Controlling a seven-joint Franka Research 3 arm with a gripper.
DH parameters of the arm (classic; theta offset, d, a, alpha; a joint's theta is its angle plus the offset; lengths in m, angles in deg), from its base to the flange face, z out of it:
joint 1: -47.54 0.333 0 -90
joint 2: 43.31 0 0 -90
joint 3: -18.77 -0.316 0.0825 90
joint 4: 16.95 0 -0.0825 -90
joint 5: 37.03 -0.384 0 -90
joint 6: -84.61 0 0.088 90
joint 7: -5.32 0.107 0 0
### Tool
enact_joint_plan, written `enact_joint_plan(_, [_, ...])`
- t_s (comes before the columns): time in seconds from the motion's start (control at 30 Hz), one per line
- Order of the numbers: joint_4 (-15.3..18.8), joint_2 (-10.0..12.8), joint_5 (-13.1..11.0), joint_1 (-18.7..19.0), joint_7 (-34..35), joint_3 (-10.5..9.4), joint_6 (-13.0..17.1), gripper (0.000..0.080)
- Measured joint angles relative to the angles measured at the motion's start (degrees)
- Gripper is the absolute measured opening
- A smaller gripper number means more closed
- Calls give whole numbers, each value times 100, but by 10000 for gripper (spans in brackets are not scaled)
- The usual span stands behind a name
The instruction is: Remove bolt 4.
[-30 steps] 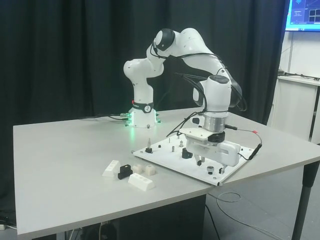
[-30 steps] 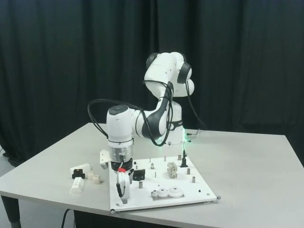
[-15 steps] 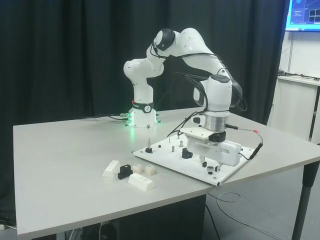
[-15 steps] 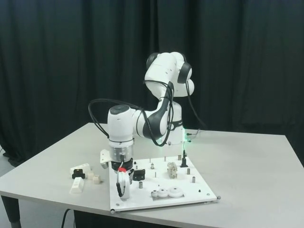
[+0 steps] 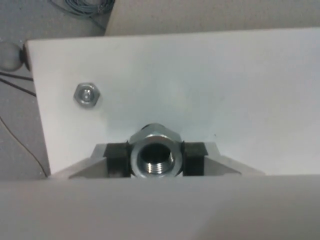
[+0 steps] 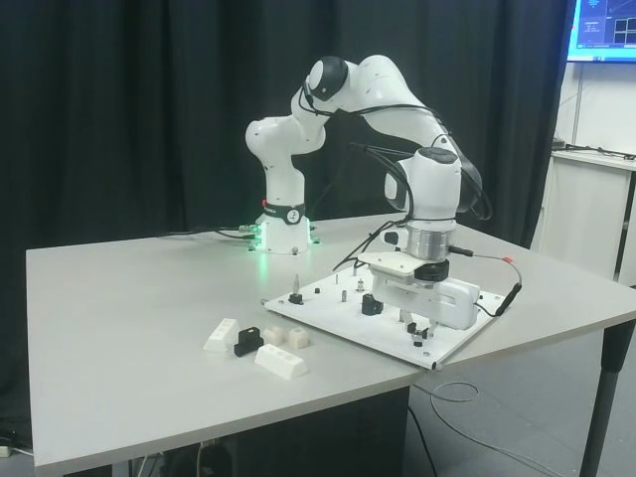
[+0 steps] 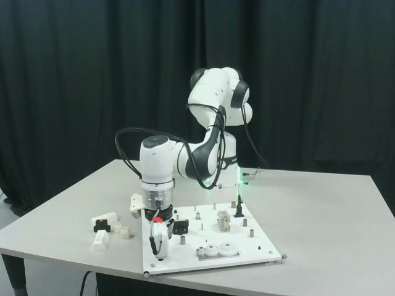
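2 black finger pads (image 5: 116, 159) pinch bolt 4 (image 5: 152, 159) at lower centre of the wrist view, its axis upright between them.

No legible text, label, brand, number or sign was found in any view. The screen (image 6: 601, 30) at the upper edge of the first room view carries markings, but they are too small to read. The band around the arm's base column (image 6: 281, 213) bears a small mark that cannot be made out. The white board (image 5: 200, 90) shows no printed numbering beside its hex fittings in the wrist view, and the white blocks (image 6: 279, 362) on the tabletop (image 6: 119, 308) are unmarked.
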Motion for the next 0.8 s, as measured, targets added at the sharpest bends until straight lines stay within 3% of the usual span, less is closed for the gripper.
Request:
enact_joint_plan(0.33, [-1,-1,36,0,-141,-6,0,700])
enact_joint_plan(0.37, [-2,-2,56,0,-210,-11,0,538])
enact_joint_plan(0.43, [-4,-4,107,0,-379,-23,0,538])
enact_joint_plan(0.47, [-5,-6,128,0,-461,-29,0,224])
enact_joint_plan(0.8, [-7,-12,249,-3,-1301,-55,0,224])
